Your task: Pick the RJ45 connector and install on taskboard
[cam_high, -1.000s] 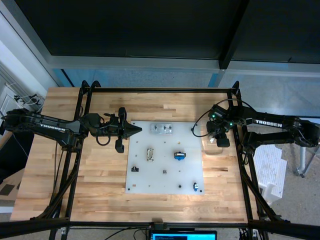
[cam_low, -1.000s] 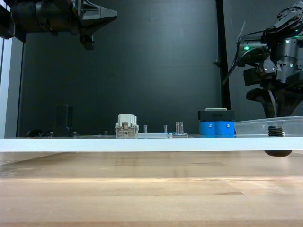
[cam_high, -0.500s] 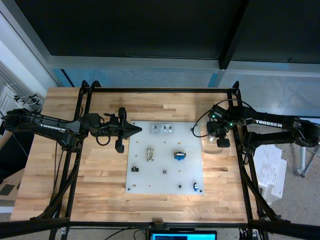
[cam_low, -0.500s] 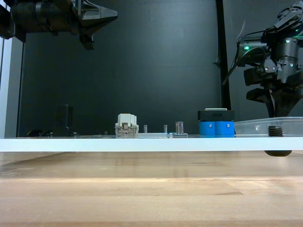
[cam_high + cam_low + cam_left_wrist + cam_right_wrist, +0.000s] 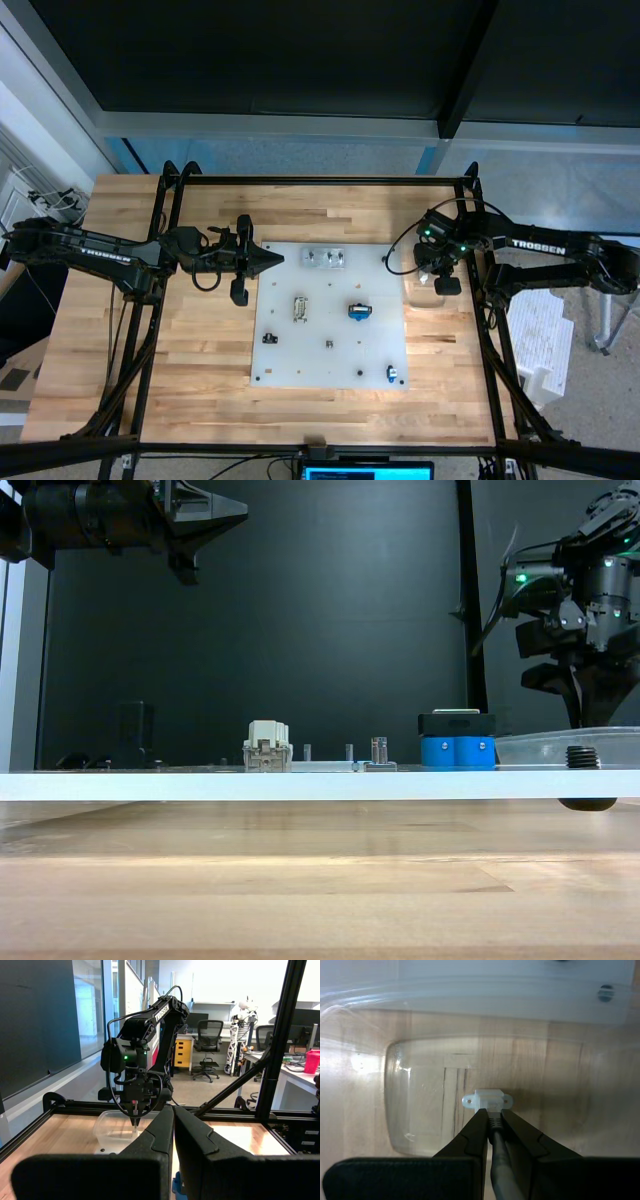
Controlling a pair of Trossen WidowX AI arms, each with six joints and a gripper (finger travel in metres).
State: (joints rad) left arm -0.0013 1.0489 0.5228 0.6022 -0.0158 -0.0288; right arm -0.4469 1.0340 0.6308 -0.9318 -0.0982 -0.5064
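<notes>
Over the clear plastic tray (image 5: 420, 1110), right of the taskboard (image 5: 320, 362), the RJ45 connector (image 5: 487, 1100) is pinched by its grey stem in the narrow jaws of the right gripper (image 5: 492, 1121). The left gripper (image 5: 276, 259) hovers above the board's left edge, jaws together.

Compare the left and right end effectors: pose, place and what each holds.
The left end effector points level; the right end effector points down. The left hangs high at the taskboard's left edge; the right sits low over the clear tray. The left grips nothing; the right is shut on the RJ45 connector. Both are shut.
</notes>
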